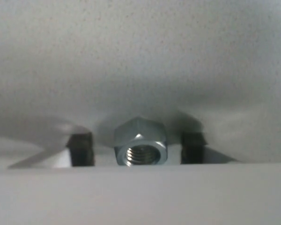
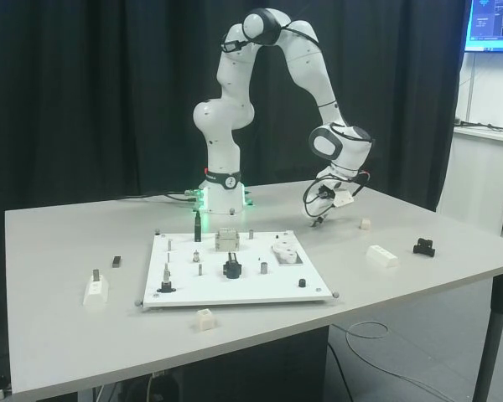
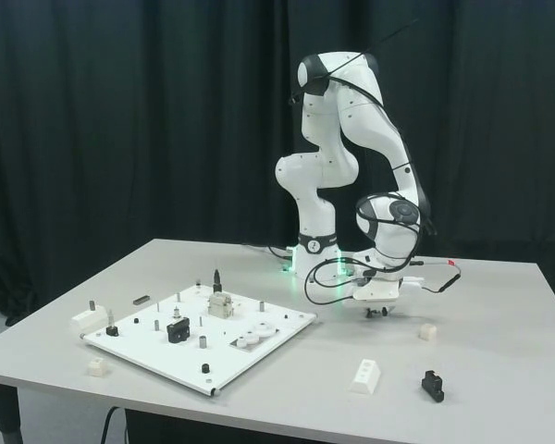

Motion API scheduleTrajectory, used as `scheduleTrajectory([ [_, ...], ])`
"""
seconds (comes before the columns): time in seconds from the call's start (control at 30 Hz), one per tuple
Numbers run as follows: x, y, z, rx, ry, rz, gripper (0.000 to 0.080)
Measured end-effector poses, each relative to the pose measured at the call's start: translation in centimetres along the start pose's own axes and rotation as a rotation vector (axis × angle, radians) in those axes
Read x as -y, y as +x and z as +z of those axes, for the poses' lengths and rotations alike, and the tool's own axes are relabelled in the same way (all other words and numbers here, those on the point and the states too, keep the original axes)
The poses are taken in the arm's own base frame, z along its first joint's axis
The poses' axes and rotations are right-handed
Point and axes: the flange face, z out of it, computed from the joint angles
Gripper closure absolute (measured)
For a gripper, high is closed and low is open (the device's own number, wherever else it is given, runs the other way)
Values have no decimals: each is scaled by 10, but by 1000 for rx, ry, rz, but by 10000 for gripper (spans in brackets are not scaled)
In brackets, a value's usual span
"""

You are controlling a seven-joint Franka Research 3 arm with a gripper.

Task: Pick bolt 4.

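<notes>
Grasp step: hand (image 1: 139,150) lowered to the table (image 2: 453,276) beside the white board (image 2: 235,289), fingers (image 1: 80,149) spread, not touching. Between them, a hex nut (image 1: 140,147), not a bolt. Next: close squarely on the flats, then lift straight up.

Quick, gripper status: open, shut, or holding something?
Gripper: open, one finger on each side of a hex nut on the table, with gaps both sides; nothing held yet.
</notes>
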Motion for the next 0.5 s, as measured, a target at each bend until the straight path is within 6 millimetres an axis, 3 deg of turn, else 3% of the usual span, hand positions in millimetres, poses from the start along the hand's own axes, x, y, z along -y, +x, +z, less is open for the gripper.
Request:
scheduleTrajectory([
  [0.07,0,0,0,0,0,0,282],
  [0.1,0,0,0,0,-1,0,512],
  [0.23,0,0,0,0,0,0,512],
  [0.27,0,1,0,0,0,1,577],
  [0.5,1,2,-4,-1,4,3,577],
])
